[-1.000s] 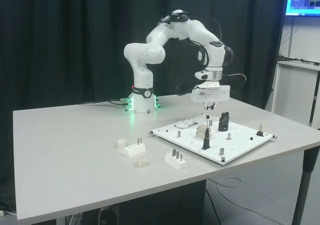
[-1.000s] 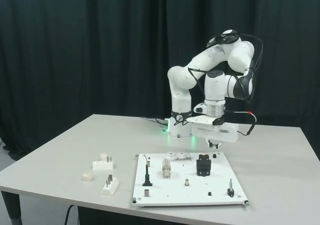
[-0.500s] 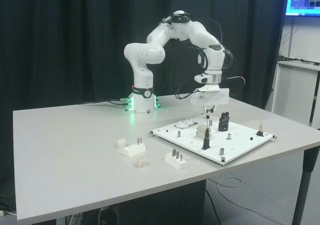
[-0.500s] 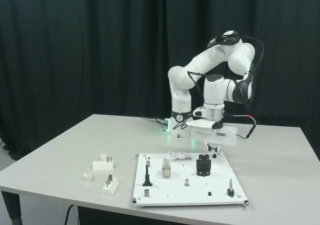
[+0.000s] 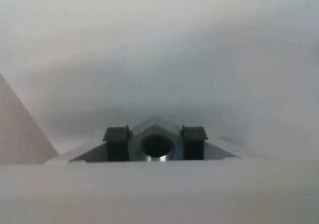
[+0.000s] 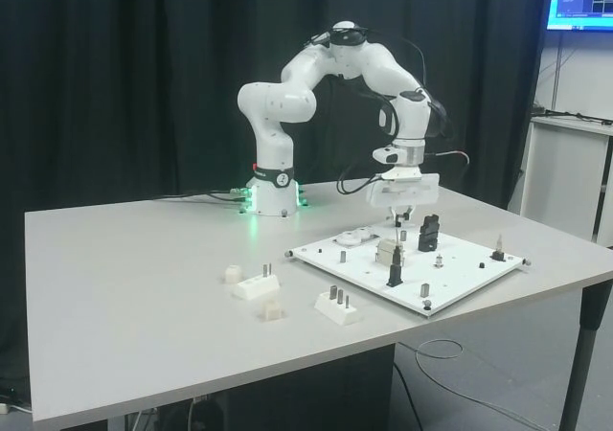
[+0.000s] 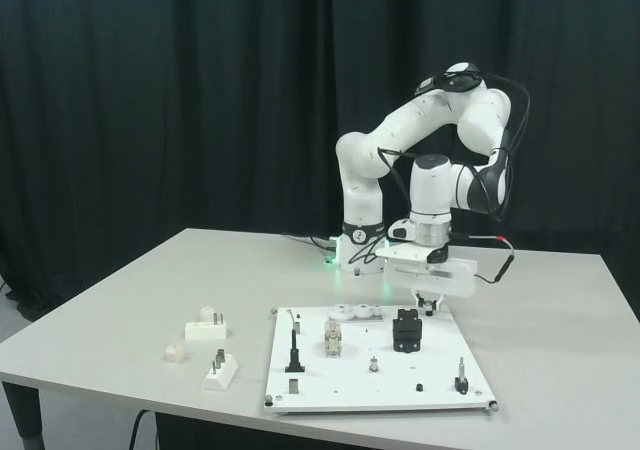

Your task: Insert bolt 4.

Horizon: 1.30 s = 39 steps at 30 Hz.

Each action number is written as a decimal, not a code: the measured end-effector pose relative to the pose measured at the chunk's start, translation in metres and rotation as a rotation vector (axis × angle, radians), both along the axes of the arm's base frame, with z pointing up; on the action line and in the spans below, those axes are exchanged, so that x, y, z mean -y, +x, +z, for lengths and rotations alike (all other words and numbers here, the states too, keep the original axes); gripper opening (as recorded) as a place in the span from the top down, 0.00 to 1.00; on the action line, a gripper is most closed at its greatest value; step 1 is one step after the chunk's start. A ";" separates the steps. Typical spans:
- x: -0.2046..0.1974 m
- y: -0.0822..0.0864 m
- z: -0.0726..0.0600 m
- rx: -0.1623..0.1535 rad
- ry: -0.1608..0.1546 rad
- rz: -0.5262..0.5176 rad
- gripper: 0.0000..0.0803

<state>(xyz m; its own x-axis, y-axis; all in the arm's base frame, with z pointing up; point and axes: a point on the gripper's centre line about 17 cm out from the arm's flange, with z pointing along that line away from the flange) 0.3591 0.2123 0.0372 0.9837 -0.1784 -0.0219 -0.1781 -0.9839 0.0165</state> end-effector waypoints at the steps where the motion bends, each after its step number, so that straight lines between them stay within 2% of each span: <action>1: 0.000 0.000 -0.001 0.001 -0.002 0.001 0.72; 7: -0.001 -0.002 -0.006 0.000 -0.006 0.006 0.72; 25: -0.001 -0.003 -0.006 -0.003 -0.004 0.004 0.72; 39: -0.002 -0.011 -0.007 -0.028 0.007 -0.006 0.72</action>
